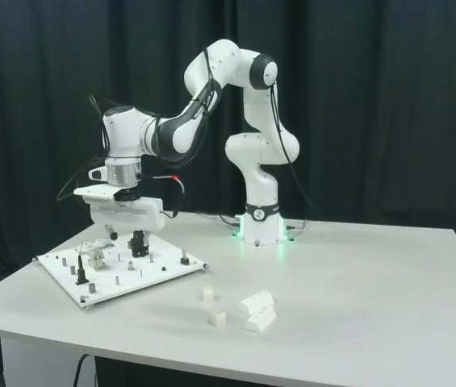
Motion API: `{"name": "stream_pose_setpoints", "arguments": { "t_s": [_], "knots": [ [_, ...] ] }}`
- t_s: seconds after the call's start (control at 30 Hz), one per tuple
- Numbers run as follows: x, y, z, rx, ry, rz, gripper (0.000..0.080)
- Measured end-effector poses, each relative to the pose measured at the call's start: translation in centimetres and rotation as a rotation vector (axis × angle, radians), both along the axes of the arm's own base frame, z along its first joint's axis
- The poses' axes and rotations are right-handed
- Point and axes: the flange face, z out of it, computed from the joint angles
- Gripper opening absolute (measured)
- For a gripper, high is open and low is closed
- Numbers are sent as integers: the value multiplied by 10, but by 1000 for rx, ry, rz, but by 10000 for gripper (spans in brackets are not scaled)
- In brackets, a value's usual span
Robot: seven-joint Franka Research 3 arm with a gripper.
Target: Remove USB.
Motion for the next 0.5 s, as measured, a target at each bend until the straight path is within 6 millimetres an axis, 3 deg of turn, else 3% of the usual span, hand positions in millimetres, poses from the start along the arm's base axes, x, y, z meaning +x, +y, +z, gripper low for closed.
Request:
{"name": "stream_pose_setpoints", "arguments": {
  "t_s": [0.5],
  "knots": [
    [-11,-47,25,-48,-42,-73,800]
  ]
}}
